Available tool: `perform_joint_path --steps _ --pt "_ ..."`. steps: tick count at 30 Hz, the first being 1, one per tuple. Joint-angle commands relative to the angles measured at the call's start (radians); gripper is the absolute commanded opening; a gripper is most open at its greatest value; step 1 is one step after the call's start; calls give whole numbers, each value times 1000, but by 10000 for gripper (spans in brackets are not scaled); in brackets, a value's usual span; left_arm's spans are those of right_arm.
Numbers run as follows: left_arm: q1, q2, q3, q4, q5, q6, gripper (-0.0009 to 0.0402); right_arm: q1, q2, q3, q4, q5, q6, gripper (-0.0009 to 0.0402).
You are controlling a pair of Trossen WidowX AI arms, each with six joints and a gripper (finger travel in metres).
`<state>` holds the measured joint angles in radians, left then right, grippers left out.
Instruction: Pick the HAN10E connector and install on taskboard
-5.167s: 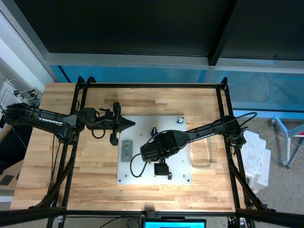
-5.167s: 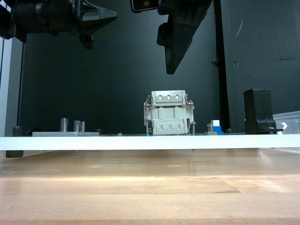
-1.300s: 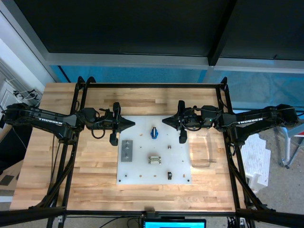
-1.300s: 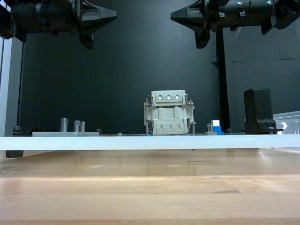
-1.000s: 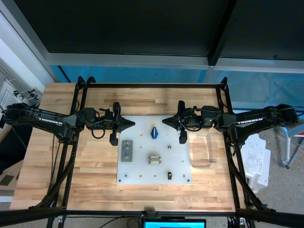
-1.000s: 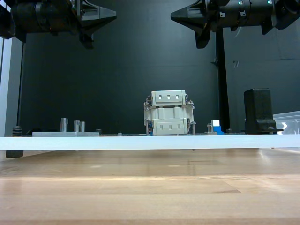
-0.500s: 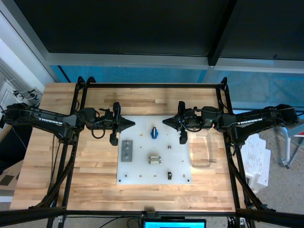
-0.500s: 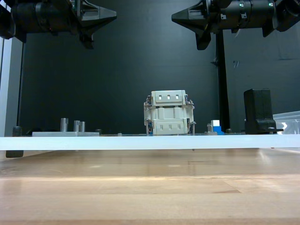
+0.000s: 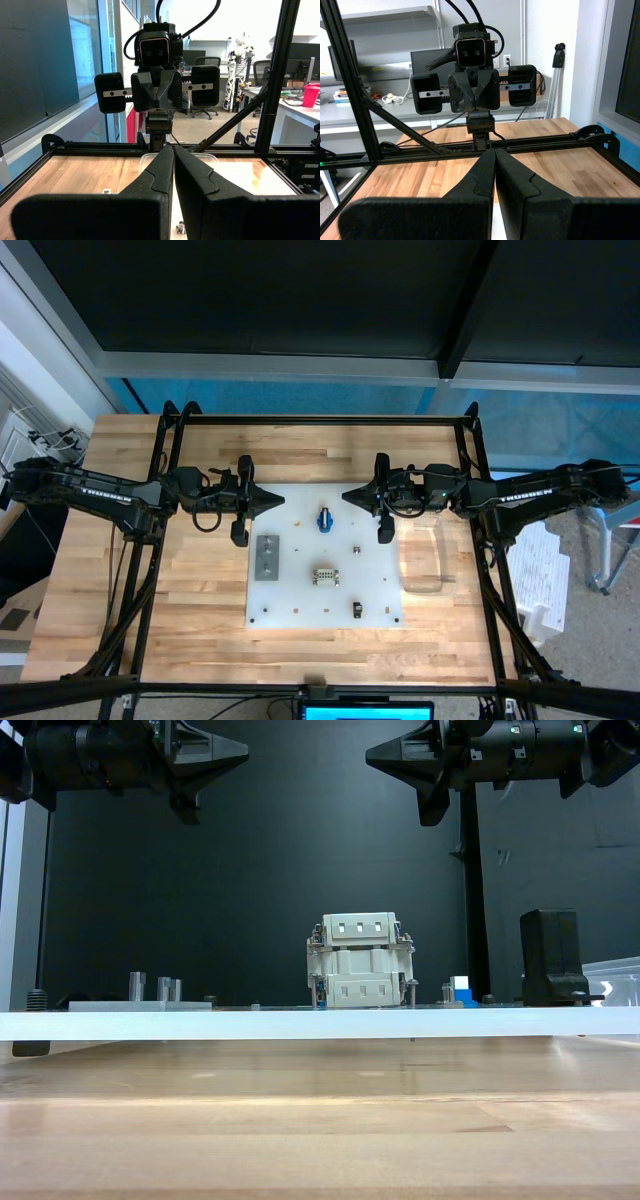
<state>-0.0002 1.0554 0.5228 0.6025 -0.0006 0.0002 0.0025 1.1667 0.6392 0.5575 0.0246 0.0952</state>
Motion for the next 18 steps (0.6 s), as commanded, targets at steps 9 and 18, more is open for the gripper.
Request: perform_joint_path --steps 9,18 --pt "0 0 0 0 0 0 1 0 0 1 -1 -18 2 0" --pt "0 0 0 0 0 0 1 0 0 1 2 -18 0 0"
